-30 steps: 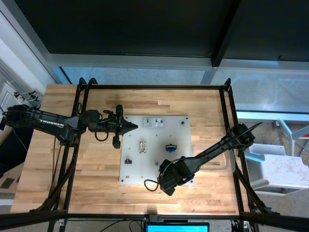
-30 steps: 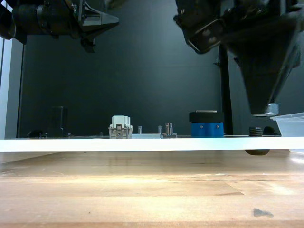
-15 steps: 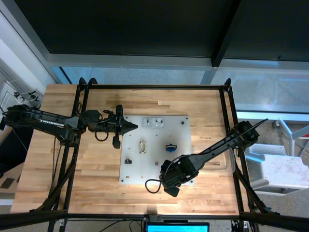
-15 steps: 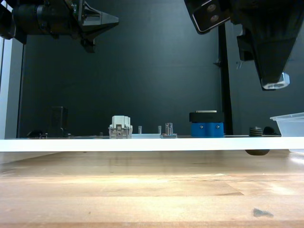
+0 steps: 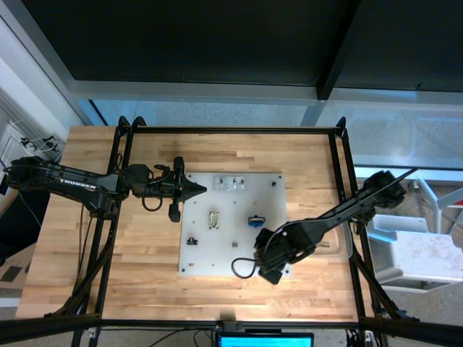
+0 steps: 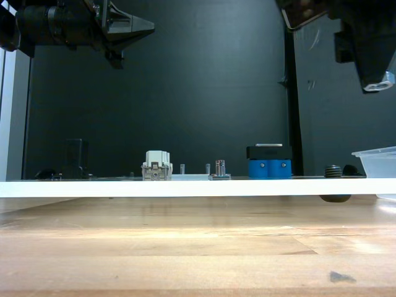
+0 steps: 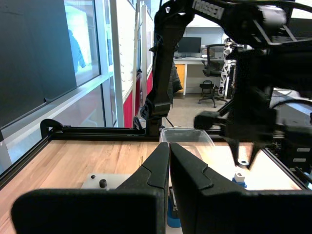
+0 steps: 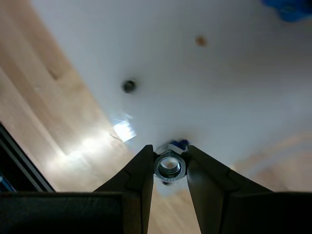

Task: Unfasten the M12 fastener and place in the container

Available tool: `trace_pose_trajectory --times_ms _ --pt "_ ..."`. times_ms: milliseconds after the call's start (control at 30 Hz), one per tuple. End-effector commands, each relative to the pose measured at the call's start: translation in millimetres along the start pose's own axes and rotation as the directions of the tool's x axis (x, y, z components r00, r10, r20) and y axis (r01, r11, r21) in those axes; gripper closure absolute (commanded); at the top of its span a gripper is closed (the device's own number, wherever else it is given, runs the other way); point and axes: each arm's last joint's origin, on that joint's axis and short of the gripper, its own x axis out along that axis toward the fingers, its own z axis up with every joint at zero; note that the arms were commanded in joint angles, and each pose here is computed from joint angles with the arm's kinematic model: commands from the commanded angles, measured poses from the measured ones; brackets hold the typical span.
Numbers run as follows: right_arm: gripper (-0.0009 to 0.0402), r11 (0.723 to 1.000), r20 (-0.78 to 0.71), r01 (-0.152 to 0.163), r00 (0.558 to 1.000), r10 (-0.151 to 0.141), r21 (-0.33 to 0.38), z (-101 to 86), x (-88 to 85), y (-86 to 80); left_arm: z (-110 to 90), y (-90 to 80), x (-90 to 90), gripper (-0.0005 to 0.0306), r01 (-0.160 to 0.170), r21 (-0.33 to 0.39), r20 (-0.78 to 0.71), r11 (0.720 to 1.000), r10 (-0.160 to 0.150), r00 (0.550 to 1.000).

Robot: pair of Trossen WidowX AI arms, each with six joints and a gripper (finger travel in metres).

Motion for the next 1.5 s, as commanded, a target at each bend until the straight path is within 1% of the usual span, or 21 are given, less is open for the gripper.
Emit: trace_pose_trajectory --times_ms 33,167,400,500,600,767,933,1133,1233,1500 --pt "0.0342 1.000 0.001 0.002 1.000 -0.002 0.003 -9.8 -6.5 -18.3 0 0.0 0.0 0.0300 0.000 0.000 0.001 1.000 0.000 1.000" --pt "0.0342 1.000 0.000 0.004 1.000 -0.004 0.001 -22.7 -12.5 -41.4 0 0.0 0.0 0.0300 0.000 0.000 0.001 1.000 0.000 1.000" --pt "0.0342 1.000 -0.010 0.012 1.000 -0.012 -0.002 -44.3 -16.2 -78.6 0 0.0 0.0 0.0300 0.000 0.000 0.001 1.000 0.000 1.000" --pt "0.0342 1.000 -0.009 0.009 1.000 -0.009 -0.006 -51.7 -17.0 -90.5 0 0.1 0.0 0.0300 0.000 0.000 0.001 1.000 0.000 1.000" --pt "0.0342 1.000 -0.012 0.012 1.000 -0.012 -0.011 -57.9 -18.6 -100.4 0 0.1 0.0 0.0300 0.000 0.000 0.001 1.000 0.000 1.000" --pt "0.0342 1.000 -0.012 0.009 1.000 -0.009 -0.021 -68.6 -18.0 -115.4 0 0.0 0.0 0.0300 0.000 0.000 0.001 1.000 0.000 1.000" --pt "0.0342 1.000 -0.014 0.005 1.000 -0.005 -0.028 -78.4 -15.8 -127.4 0 0.0 0.0 0.0300 0.000 0.000 0.001 1.000 0.000 1.000" --pt "0.0342 1.000 -0.014 0.001 1.000 -0.002 -0.022 -84.7 -13.1 -136.5 0 0.0 0.0 0.0300 0.000 0.000 0.001 1.000 0.000 1.000" --pt "0.0342 1.000 -0.016 0.004 1.000 -0.005 -0.026 -85.8 -12.0 -137.1 0 0.1 0.0 0.0300 0.000 0.000 0.001 1.000 0.000 1.000" --pt "0.0342 1.000 -0.014 0.000 1.000 0.000 -0.030 -86.2 -11.9 -136.3 0 0.0 0.0 0.0300 0.000 0.000 0.001 1.000 0.000 1.000"
